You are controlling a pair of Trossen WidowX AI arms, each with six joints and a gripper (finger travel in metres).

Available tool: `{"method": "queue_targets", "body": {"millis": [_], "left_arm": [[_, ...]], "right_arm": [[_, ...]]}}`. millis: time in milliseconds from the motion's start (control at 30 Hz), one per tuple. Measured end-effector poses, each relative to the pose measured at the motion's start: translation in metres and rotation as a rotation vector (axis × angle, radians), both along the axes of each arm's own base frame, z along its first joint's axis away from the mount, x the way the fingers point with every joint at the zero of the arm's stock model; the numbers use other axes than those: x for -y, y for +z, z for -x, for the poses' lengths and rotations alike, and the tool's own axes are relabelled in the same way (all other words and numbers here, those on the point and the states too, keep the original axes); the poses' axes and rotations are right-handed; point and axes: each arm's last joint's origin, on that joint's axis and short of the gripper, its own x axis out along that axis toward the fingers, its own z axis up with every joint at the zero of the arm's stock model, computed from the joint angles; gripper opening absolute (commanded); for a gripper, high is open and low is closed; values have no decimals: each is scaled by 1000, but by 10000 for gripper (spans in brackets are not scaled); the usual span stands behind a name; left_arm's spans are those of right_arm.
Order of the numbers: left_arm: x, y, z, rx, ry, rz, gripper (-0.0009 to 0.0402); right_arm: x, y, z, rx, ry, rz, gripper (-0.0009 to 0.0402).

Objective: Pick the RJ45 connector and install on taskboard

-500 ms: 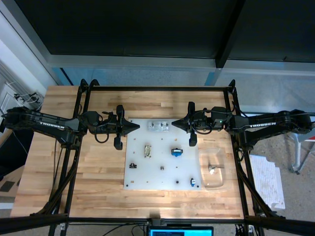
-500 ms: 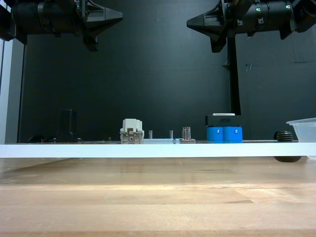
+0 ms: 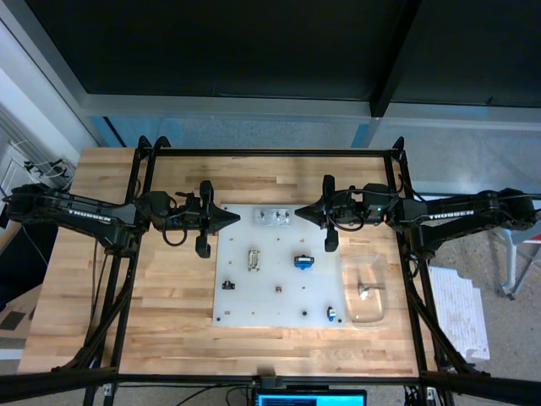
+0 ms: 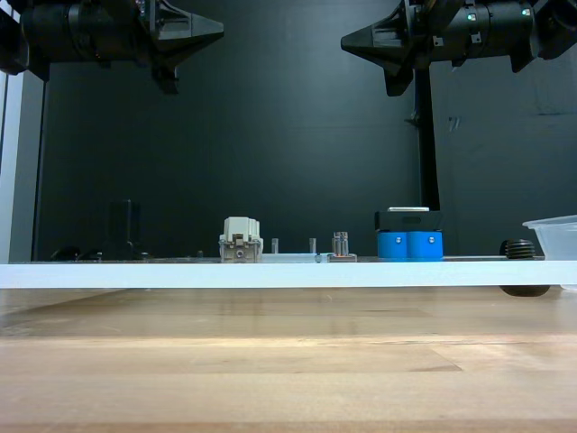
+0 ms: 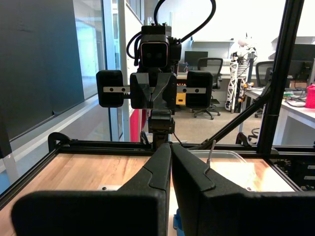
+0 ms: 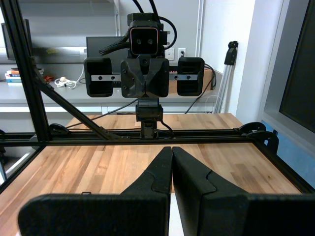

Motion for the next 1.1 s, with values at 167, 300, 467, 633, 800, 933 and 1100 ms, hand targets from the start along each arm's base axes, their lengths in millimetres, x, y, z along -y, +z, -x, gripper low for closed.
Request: {"method": "queue_targets", "body": {"millis": [167, 300, 467, 633, 800, 933, 1100], "left_arm": [[0, 0, 0, 0, 0, 0, 0], [0, 0, 0, 0, 0, 0, 0], [0, 0, 0, 0, 0, 0, 0], [0, 0, 0, 0, 0, 0, 0], [0, 0, 0, 0, 0, 0, 0], [0, 0, 0, 0, 0, 0, 0], [0, 0, 0, 0, 0, 0, 0]], "right_arm": [[0, 0, 0, 0, 0, 0, 0], [0, 0, 0, 1, 0, 0, 0], [-1, 2, 1, 6, 21, -12, 0], [-1, 4, 10, -26, 19, -11, 0], [-2, 10, 24, -123, 18, -17, 0], [-3, 16, 35, -244, 19, -27, 0], [-4, 26, 48, -436, 16, -57, 0]]}}
